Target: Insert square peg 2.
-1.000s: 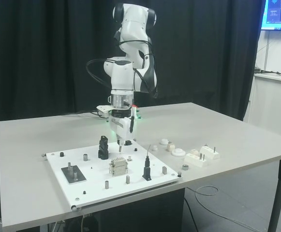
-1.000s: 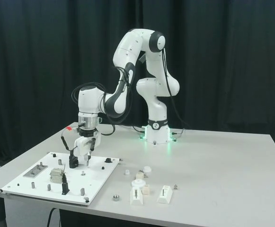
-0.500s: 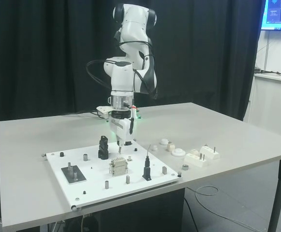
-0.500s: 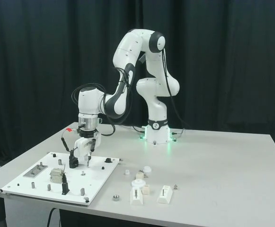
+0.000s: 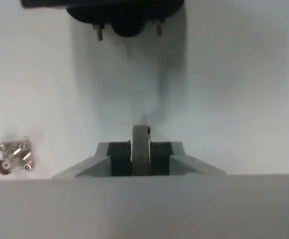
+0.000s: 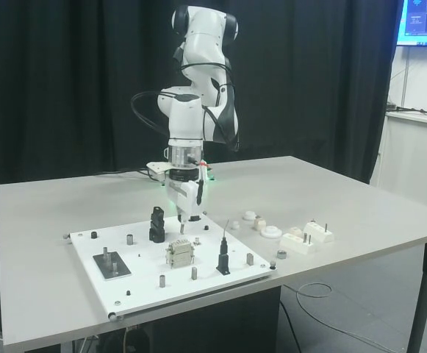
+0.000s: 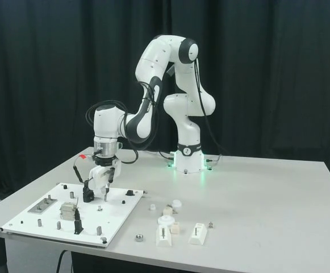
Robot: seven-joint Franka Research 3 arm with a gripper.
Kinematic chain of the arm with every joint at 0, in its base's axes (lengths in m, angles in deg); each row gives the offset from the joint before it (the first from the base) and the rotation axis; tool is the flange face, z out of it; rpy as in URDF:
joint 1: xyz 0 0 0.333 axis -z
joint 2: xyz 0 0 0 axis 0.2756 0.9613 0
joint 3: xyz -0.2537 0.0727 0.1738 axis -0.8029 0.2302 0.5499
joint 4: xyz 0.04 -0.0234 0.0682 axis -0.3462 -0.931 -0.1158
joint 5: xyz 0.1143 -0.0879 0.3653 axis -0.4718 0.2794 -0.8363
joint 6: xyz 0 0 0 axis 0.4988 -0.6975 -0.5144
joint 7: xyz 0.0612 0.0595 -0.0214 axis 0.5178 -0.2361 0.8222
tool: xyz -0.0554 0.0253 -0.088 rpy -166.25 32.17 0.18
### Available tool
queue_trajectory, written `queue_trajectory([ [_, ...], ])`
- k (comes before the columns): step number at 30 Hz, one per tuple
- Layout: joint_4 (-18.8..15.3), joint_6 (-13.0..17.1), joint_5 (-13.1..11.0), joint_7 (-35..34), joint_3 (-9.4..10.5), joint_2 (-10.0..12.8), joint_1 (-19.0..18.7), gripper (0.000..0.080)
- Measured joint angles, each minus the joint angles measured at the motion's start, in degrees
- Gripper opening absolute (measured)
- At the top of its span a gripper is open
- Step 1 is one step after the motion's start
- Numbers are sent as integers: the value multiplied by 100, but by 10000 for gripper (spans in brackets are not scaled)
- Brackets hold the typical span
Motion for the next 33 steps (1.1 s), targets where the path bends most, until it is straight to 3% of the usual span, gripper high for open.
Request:
queue_trajectory([
  [17,66,-9,-81,0,27,82,-4,76],
  [33,110,-194,-98,0,35,79,-4,76],
])
